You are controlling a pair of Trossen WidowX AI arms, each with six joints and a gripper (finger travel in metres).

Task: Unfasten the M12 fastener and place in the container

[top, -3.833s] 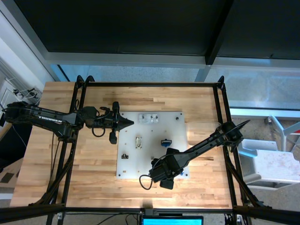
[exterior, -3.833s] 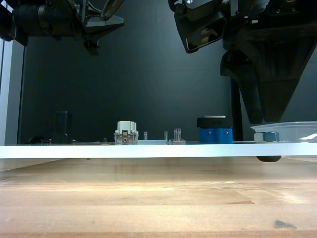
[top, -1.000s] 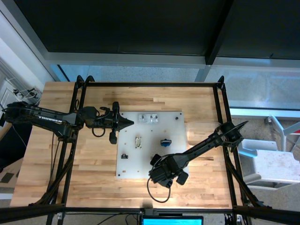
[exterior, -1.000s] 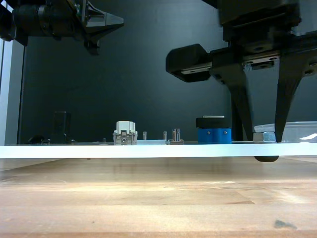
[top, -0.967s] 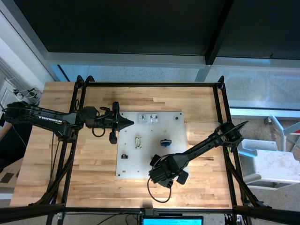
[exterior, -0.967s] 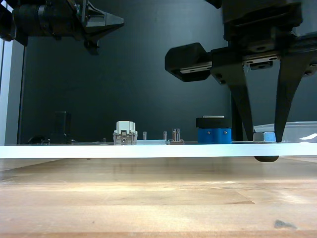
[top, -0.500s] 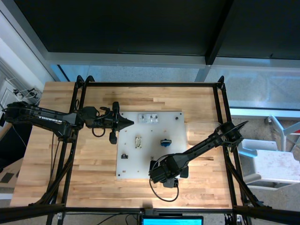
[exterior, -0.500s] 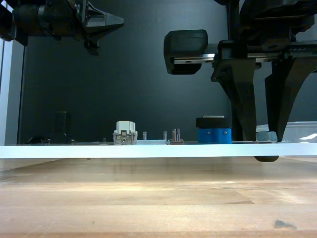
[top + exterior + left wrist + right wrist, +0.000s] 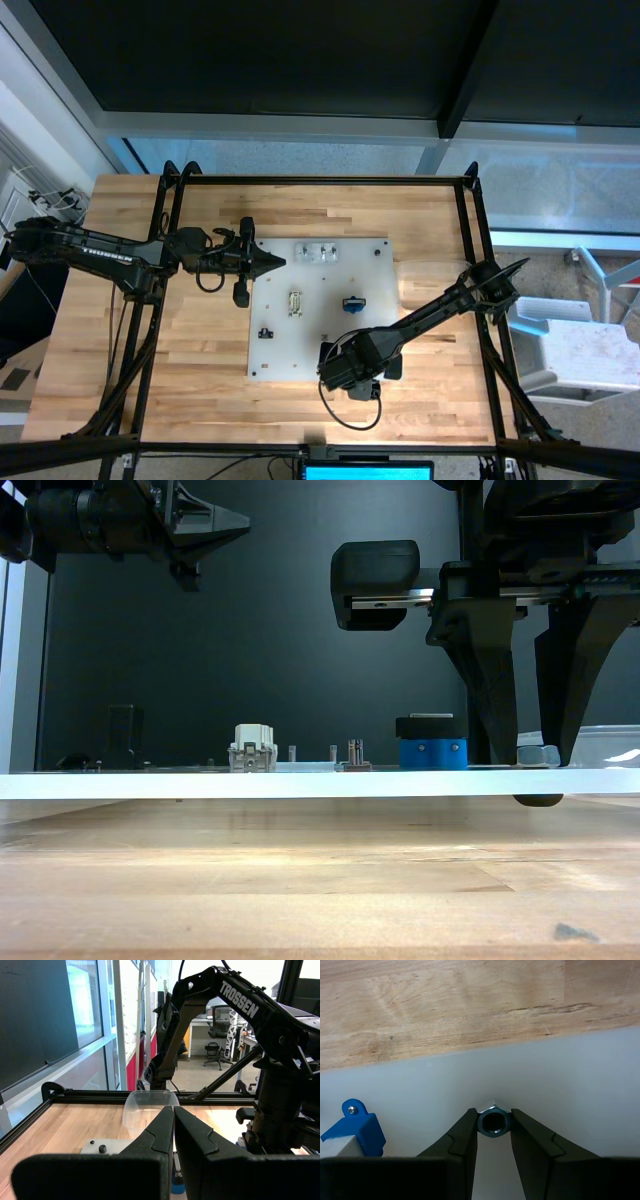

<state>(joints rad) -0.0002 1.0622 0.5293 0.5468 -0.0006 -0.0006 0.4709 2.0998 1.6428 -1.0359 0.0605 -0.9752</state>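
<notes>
Step in hand: unscrewing. Right gripper (image 9: 493, 1115) pinches the nut (image 9: 493, 1123) between its fingers, at the near right edge of the board (image 9: 580, 1090). The nut sits low against the board, probably on its stud; the arm hides it from above, so unconfirmed. To do it well: firm squeeze, turn squarely about the stud's axis, lift only once the threads release. Container (image 9: 432, 280) is on the tabletop, far and right of that gripper. Left gripper (image 9: 268, 262) hangs at the board's far left, fingers pressed together.
</notes>
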